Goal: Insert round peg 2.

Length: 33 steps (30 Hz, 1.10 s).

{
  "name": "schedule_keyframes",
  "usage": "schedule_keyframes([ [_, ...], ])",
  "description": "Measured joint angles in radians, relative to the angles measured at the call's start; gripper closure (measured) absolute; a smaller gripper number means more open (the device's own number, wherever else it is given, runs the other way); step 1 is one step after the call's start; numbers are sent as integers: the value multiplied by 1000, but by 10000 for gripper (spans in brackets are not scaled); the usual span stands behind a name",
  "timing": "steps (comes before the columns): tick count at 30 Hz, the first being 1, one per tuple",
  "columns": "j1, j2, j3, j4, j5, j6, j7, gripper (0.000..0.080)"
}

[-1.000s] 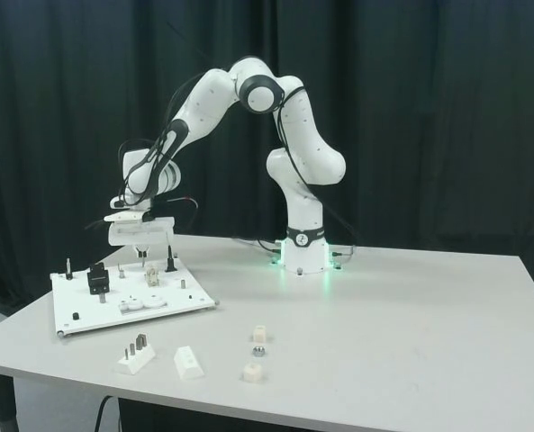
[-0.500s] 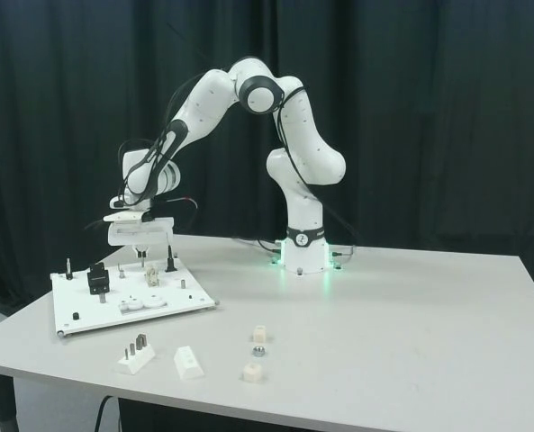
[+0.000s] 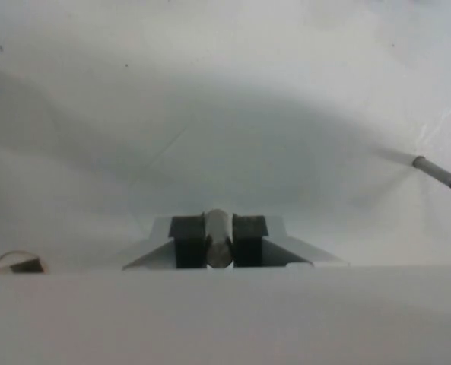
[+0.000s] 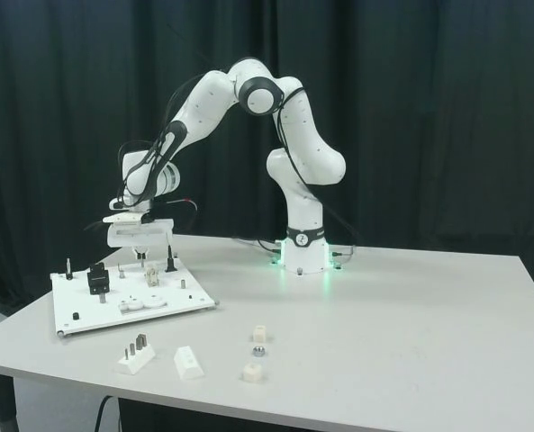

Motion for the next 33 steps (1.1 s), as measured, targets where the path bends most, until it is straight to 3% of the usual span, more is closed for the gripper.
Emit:
schedule_keyframes([
  [33, -1, 1, -12, -4, -6, -1, -7, 731],
])
